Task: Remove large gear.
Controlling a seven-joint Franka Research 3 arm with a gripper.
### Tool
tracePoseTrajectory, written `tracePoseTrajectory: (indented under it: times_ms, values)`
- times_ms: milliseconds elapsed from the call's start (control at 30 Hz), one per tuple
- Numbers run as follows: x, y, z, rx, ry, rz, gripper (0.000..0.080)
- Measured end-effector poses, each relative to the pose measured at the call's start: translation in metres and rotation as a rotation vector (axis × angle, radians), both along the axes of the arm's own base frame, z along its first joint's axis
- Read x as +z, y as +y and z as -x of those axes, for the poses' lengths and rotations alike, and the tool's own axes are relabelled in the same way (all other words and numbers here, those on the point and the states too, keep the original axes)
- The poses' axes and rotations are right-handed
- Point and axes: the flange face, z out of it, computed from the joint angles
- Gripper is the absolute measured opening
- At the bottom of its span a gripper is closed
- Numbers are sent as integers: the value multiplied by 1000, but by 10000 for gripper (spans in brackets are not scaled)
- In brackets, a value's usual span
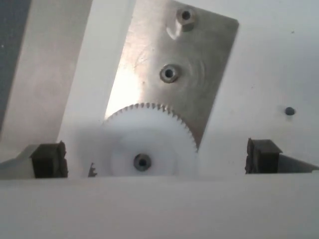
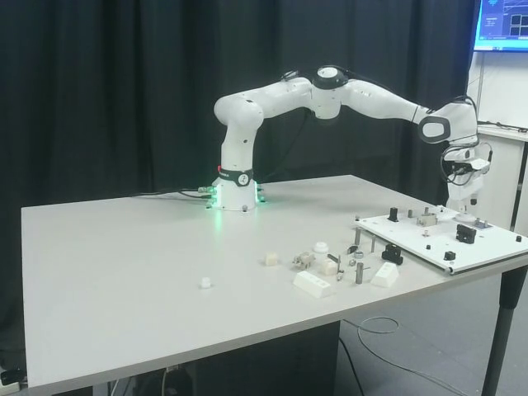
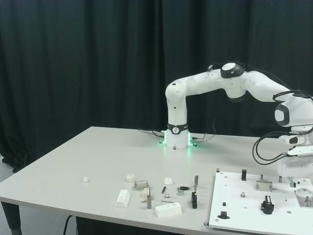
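So, wrist view first: the pincer is spread wide, w/ its two black fingertips well apart and nothing pinched between them. The large gear is white, toothed all round the edge, and sits right between the tips, closer to one than the other but touching neither afaict. It has a dark hole in its centre and rests on one end of a grey metal plate. Further out along that plate, away from the pincer, are two more pegs in a row, both bare. Plate lies on a white board, w/ a small dark dot off to one side.

First room view: white arm reaches far out from its base, which glows green, over the white board at the far corner of the grey table. Pincer hangs low over the board; can't make out the gear from here. Loose small parts lie on the table beside the board, well away from the pincer.

Second room view: pincer hangs just above the board, and the gear shows as a white disc right under it. Some black bits and a grey block sit on the board nearby; white blocks lie on the table well apart from it.
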Motion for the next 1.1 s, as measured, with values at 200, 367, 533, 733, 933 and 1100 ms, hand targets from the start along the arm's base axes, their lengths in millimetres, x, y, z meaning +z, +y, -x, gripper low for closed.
tracePoseTrajectory:
  times_ms: [200,367,533,733,933,1100]
  values:
    - [-7,3,3,10,2,-1,800]
    - [-11,5,6,23,-2,3,800]
    - [-15,7,7,37,-12,12,800]
    - [-22,8,8,45,-23,19,800]
    - [-27,8,9,45,-21,14,800]
    - [-31,9,10,46,-19,12,800]
